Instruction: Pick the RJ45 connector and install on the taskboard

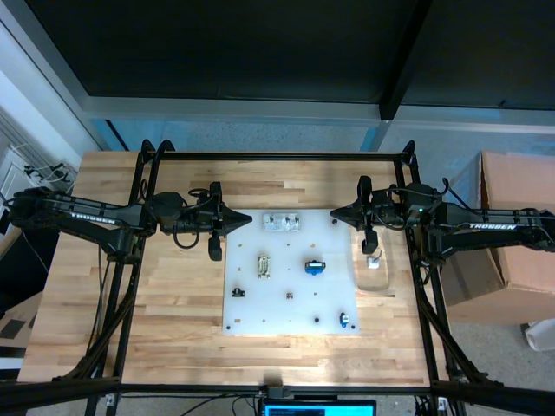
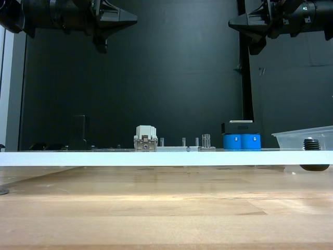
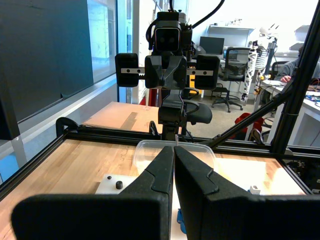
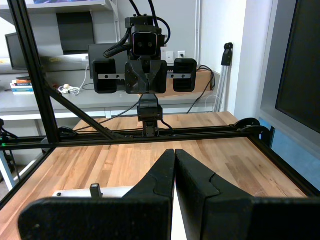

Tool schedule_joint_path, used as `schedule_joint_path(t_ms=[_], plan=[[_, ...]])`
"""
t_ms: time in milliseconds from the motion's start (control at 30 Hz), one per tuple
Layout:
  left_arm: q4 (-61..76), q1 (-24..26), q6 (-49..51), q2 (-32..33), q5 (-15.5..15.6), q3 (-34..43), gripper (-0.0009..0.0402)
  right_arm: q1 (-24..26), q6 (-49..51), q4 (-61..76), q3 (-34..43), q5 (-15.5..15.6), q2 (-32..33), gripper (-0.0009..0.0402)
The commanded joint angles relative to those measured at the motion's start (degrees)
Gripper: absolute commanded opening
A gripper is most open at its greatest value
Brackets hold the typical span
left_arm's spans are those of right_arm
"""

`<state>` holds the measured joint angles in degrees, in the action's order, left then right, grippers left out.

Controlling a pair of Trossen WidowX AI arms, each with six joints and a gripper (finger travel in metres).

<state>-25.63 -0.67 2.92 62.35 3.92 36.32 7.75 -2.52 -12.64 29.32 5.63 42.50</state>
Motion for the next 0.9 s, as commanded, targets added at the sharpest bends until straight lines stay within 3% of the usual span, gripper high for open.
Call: schedule_joint_path(t_ms=[33, 233, 700, 900], plan=[[0.0, 0.0, 0.0, 0.0, 0.0, 0.0, 0.0000, 0.0, 0.0, -0.2, 0.0, 0.0, 0.0, 0.0000], [0.0, 0.0, 0.0, 0.0, 0.0, 0.0, 0.0000, -0.1, -0.6, 1.3, 0.6, 0.0, 0.3, 0.0000], [0.0, 0.0, 0.0, 0.0, 0.0, 0.0, 0.0000, -2.4, 4.4, 60.0, 20.3, -0.1, -0.1, 0.0000], [0.0, 0.0, 0.0, 0.0, 0.0, 0.0, 0.0000, -3.9, 4.5, 78.9, 24.9, -0.2, -0.5, 0.0000]])
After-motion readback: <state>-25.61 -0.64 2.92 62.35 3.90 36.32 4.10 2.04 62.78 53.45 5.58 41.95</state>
